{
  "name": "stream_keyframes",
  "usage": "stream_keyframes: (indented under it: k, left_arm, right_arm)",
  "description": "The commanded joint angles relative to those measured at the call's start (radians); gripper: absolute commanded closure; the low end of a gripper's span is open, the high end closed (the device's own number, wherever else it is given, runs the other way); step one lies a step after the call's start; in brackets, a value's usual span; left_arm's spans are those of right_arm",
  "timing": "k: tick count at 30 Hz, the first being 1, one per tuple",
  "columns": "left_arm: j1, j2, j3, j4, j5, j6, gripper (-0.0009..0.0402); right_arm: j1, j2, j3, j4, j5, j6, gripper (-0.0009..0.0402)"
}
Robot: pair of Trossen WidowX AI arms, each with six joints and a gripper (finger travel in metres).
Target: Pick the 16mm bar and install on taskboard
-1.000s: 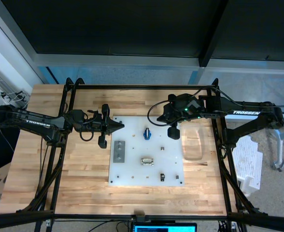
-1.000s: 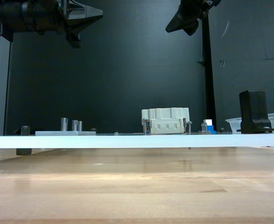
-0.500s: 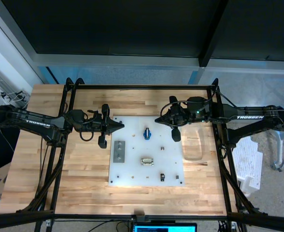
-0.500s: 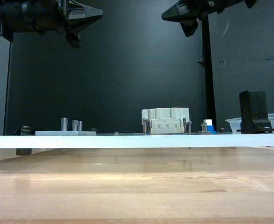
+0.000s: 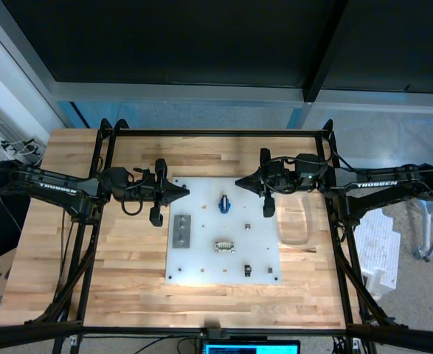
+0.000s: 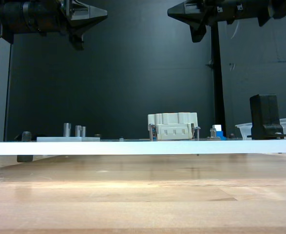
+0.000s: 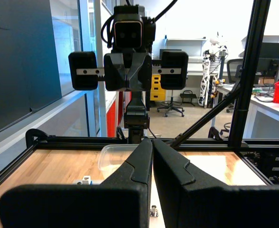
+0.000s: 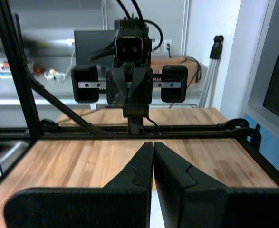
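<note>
Overhead, the two arms are facing each other across the taskboard [image 5: 201,259], which is lying flat on the wooden table [image 5: 113,280]. The left gripper [image 5: 184,192] is hanging high above the board's far left edge. Its jaws are pressed together with nothing between them, as the left wrist view is showing. The right gripper [image 5: 239,181] is hanging at about the same height over the board's far edge, just right of the blue knob [image 5: 224,203], and its jaws are likewise pressed together and empty. What appears to be the 16mm bar [image 5: 248,226], a tiny dark stub, is sitting on the white plate between the knob and the clear tray [image 5: 293,220], well apart from both grippers. The grey two-hole block [image 5: 181,229] is lying on the board's left side, with the silver connector [image 5: 223,245] near the middle and a small black part [image 5: 248,270] nearer the camera.
</note>
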Motion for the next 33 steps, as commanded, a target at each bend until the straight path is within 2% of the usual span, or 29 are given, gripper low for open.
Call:
stream_keyframes:
  k: [1, 11, 14, 33]
  left_arm:
    - [0.0, 0.0, 0.0, 0.0, 0.0, 0.0, 0.0393]
    - [0.0, 0.0, 0.0, 0.0, 0.0, 0.0, 0.0393]
    - [0.0, 0.0, 0.0, 0.0, 0.0, 0.0, 0.0393]
    - [0.0, 0.0, 0.0, 0.0, 0.0, 0.0, 0.0393]
  right_arm:
    - [0.0, 0.001, -0.028, 0.042, 0.001, 0.006, 0.0393]
    - [0.002, 0.001, -0.087, 0.117, 0.013, 0.039, 0.0393]
    - [0.002, 0.001, -0.099, 0.137, 0.028, 0.038, 0.0393]
    - [0.021, 0.001, -0.119, 0.174, 0.027, 0.048, 0.0393]
